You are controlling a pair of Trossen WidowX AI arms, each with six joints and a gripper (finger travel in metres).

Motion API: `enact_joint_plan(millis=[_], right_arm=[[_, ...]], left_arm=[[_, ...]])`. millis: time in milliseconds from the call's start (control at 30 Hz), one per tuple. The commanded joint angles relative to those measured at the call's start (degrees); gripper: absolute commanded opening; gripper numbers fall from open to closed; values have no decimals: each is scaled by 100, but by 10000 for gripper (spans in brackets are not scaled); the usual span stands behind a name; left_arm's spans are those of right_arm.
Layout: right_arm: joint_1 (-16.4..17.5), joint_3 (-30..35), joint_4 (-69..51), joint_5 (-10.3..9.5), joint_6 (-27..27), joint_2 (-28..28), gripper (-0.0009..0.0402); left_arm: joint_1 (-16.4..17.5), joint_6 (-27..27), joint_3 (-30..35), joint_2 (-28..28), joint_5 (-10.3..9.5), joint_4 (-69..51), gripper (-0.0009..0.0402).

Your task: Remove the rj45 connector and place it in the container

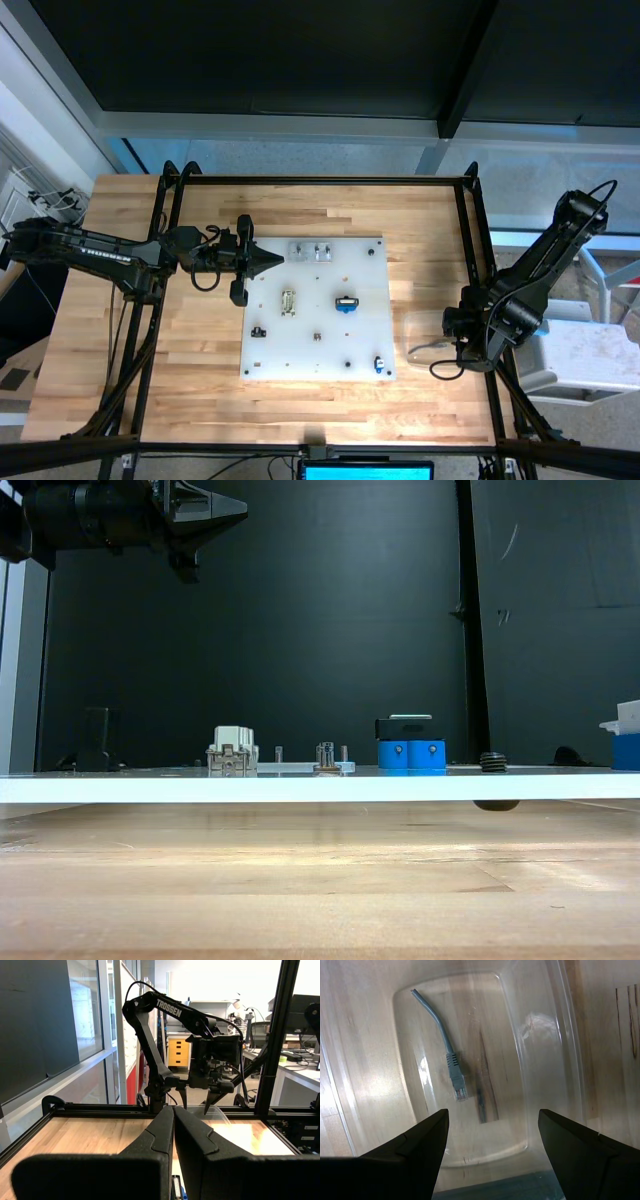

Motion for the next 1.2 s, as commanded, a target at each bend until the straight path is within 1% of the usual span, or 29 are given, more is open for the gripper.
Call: enact_joint_plan(millis=[33,1200], right_arm=[[0,0,4,7,-9,2,251],[2,0,-61,-7,-9,2,252]], left_arm=[[2,0,0,2,0,0,0],[2,2,0,2,0,0,0]])
